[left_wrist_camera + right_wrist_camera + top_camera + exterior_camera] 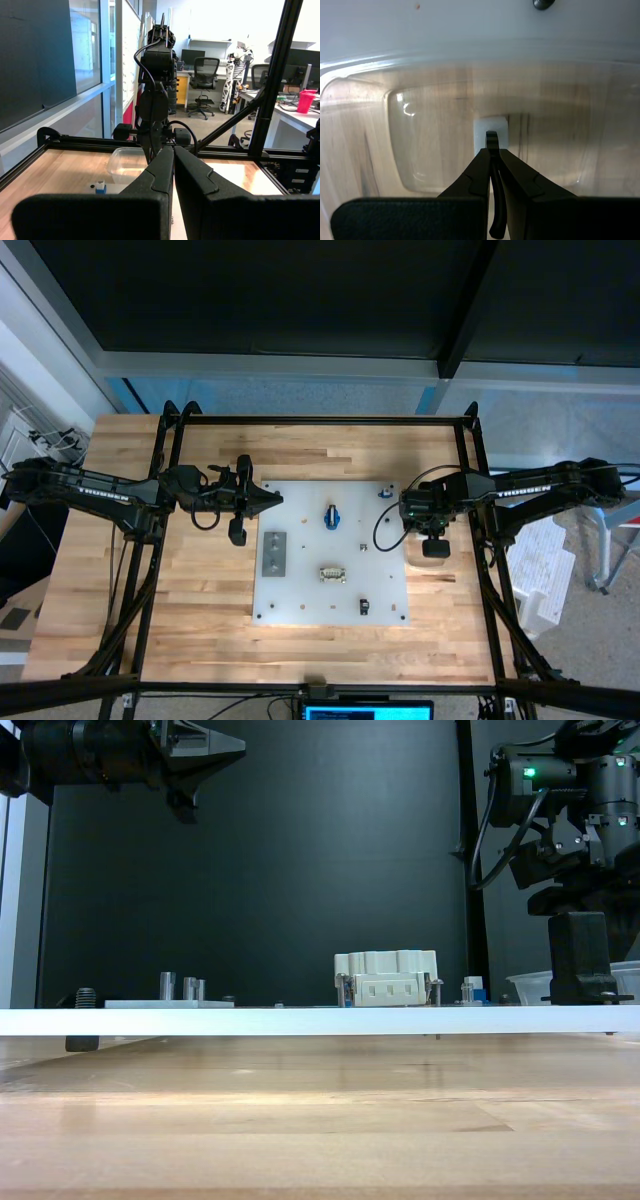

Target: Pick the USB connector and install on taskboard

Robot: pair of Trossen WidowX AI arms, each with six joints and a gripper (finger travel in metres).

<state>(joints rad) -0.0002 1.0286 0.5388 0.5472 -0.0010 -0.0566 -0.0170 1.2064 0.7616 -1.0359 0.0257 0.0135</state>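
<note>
Right gripper (491,150), just right of taskboard (300,600), pinches USB connector (491,135); looks light, stiff, so I'd hold its flat sides. Left gripper (275,498) clenched empty over taskboard's left edge.

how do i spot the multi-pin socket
The white taskboard lies between the left gripper above its far-left corner and the right gripper, gripping a black piece, off its right edge. Mid-board, right of the grey block, the socket is the only pale boxy part.
</note>
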